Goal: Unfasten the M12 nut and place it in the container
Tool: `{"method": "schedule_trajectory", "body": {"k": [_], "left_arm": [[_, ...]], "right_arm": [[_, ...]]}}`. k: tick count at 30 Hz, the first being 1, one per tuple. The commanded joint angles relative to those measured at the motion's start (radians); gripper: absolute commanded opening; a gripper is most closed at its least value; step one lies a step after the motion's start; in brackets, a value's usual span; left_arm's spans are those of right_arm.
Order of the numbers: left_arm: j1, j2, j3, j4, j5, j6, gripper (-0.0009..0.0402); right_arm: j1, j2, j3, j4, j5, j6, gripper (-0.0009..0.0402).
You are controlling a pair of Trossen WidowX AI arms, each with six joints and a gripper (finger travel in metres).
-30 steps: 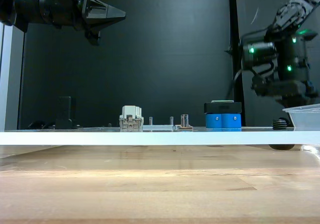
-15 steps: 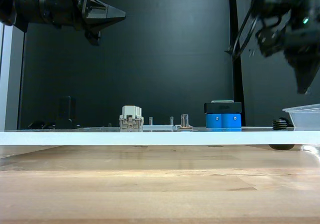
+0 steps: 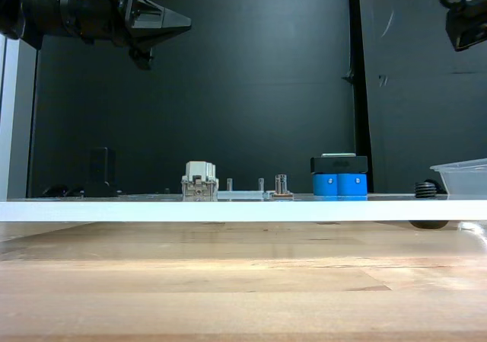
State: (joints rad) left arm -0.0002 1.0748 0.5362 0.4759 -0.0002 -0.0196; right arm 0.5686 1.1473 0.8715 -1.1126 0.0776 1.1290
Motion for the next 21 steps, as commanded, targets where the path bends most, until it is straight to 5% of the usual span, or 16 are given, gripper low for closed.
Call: {"method": "schedule_trajectory", "body": {"k": [1,11,21], "left_arm": [[0.000,0.000,0.000,0.000,0.000,0.000,0.0000],[0.000,0.000,0.000,0.000,0.000,0.000,0.0000],[0.000,0.000,0.000,0.000,0.000,0.000,0.0000]], "right_arm": [[0.021,0.047,-0.014,0.040,0.000,0.001,0.0012],[0.026,0.206,-0.088,0.158,-0.003,0.025,0.0012],[0.025,0.216,-0.113,0.195,-0.036,0.072,0.0047]]}}
